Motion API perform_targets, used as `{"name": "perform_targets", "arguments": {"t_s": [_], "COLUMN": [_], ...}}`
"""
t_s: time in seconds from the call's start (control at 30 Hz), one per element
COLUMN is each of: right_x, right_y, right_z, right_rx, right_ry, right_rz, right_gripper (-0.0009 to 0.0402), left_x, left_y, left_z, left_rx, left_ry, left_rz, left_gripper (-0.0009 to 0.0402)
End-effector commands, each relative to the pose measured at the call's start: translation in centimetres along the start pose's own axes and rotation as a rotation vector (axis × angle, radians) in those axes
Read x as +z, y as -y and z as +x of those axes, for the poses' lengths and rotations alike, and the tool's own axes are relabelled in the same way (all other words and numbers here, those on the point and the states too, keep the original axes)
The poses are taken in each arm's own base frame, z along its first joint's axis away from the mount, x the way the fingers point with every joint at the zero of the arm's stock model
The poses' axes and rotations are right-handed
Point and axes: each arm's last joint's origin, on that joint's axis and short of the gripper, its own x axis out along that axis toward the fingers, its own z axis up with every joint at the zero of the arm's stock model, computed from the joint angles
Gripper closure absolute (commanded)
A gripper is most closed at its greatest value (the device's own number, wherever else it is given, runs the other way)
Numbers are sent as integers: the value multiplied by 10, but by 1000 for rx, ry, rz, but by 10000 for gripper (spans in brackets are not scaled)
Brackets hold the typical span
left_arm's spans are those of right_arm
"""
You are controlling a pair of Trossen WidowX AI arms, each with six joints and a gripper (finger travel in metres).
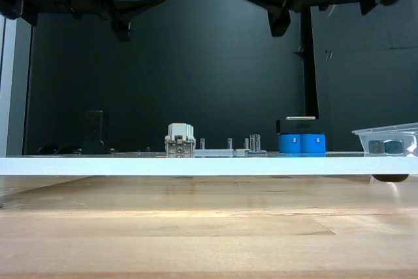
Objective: Unfasten the M12 nut and place it in the container
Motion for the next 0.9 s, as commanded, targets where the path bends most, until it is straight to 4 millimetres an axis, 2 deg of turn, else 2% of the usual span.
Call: {"name": "perform_targets", "arguments": {"t_s": [0.03, 0.17, 0.3, 0.47, 0.9], "right_x": [-1, -4, -7, -7, -9], "right_y": [-10, -27, -45, -69, -131], "right_z": [3, 5, 7, 15, 39], "right_rx": [1, -4, -139, -137, -340], "right_ry": [-198, -422, -643, -858, -1171], "right_rz": [-7, -24, -30, 36, 204], "right_gripper": [394, 394, 394, 394, 393], "left_x": [0, 0, 0, 0, 0], "left_y": [0, 0, 0, 0, 0], "left_z": [0, 0, 0, 0, 0], "left_rx": [0, 0, 0, 0, 0], "left_ry": [0, 0, 0, 0, 0], "left_rz": [0, 0, 0, 0, 0], "left_gripper": [393, 393, 393, 393, 393]}}
